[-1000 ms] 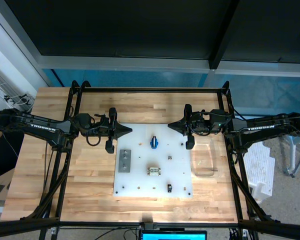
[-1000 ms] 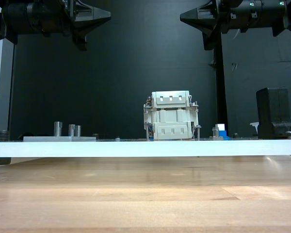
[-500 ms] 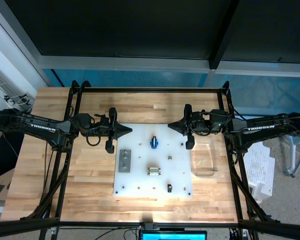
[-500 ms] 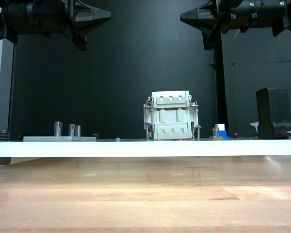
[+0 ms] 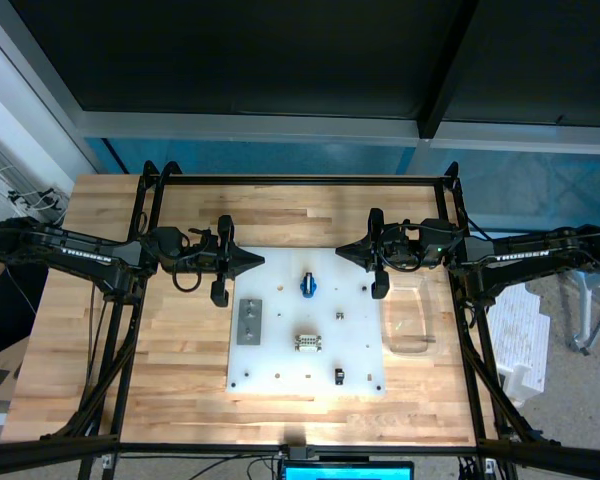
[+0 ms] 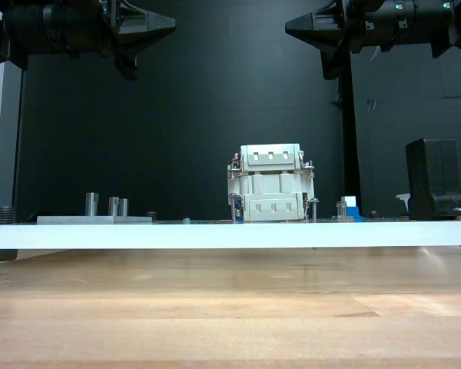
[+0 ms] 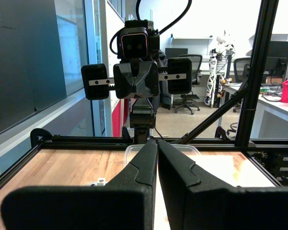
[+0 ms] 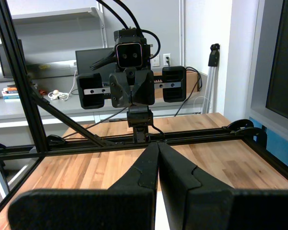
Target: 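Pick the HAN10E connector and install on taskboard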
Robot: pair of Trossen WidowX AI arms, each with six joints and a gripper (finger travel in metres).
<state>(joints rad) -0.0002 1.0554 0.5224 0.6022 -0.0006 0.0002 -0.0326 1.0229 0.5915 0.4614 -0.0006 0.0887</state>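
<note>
The HAN10E connector [image 5: 306, 343] [image 6: 270, 184] is a small beige-grey block with silvery ends, standing on the white taskboard [image 5: 270, 372] [image 6: 100, 234] near its middle. Nothing holds it. My left gripper [image 5: 258, 260] [image 6: 171, 28] [image 7: 157, 143] hangs shut above the board's far left corner, its tips pointing right. Level with it, my right gripper [image 5: 341, 252] [image 6: 289, 29] [image 8: 158, 143] hangs shut above the far right corner, its tips pointing left. Both are well above and behind the connector. In each wrist view the other arm faces the camera.
On the board are a grey metal block [image 5: 249, 320] at the left, a blue part [image 5: 308, 285] near the far edge and a small black part [image 5: 340, 376] [image 6: 436, 178] near the front. A clear plastic tray [image 5: 411, 318] lies right of the board. A black frame rings the table.
</note>
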